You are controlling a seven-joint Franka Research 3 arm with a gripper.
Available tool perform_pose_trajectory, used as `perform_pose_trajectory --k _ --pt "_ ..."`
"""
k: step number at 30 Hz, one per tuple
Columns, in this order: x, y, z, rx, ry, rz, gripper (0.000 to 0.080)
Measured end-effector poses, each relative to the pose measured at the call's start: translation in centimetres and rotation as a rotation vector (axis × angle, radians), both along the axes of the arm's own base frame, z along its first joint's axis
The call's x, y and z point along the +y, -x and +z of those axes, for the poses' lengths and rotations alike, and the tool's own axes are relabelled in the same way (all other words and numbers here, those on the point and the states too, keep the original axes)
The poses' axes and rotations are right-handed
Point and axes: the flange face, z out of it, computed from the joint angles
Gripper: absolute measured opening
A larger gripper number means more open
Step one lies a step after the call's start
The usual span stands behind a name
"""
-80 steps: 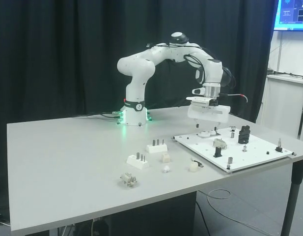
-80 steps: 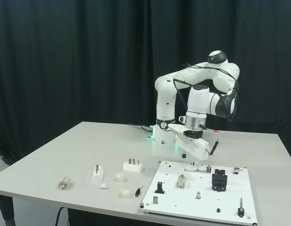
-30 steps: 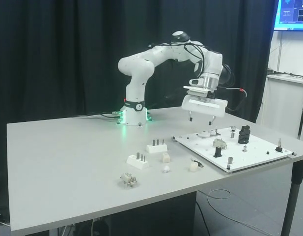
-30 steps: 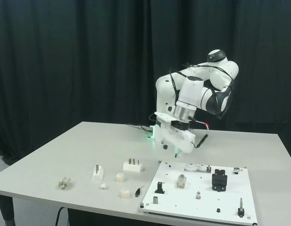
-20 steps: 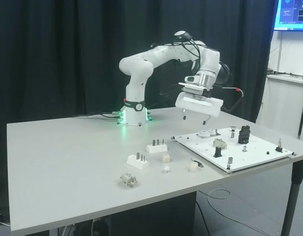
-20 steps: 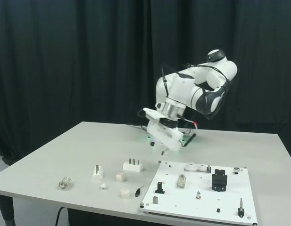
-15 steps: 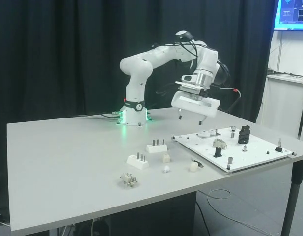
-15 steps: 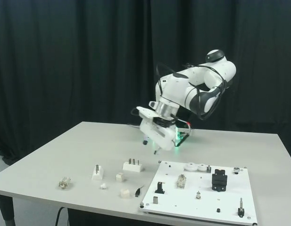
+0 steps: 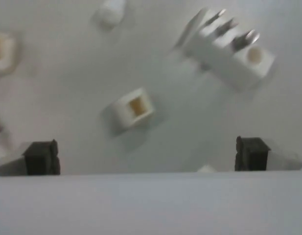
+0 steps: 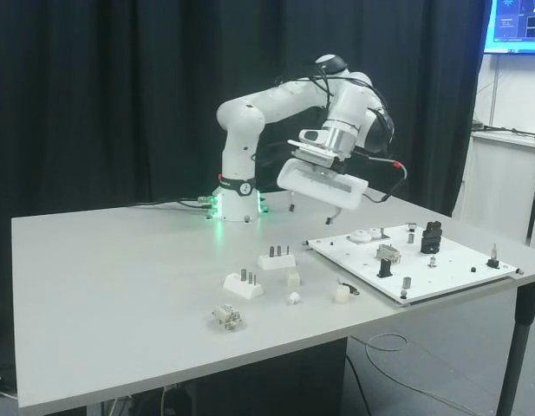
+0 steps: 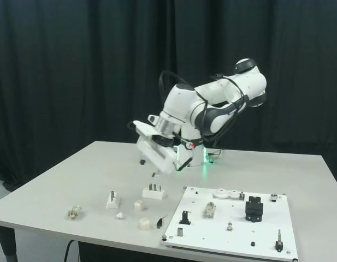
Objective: Pick waterproof.
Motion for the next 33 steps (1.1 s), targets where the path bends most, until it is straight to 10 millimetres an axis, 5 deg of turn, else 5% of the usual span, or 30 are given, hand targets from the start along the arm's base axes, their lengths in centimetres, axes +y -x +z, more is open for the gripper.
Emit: perform_pose_trajectory --k 33 --pt "-15.0 -4.2 -0.5 0.167 0.052 0.215 0.08"
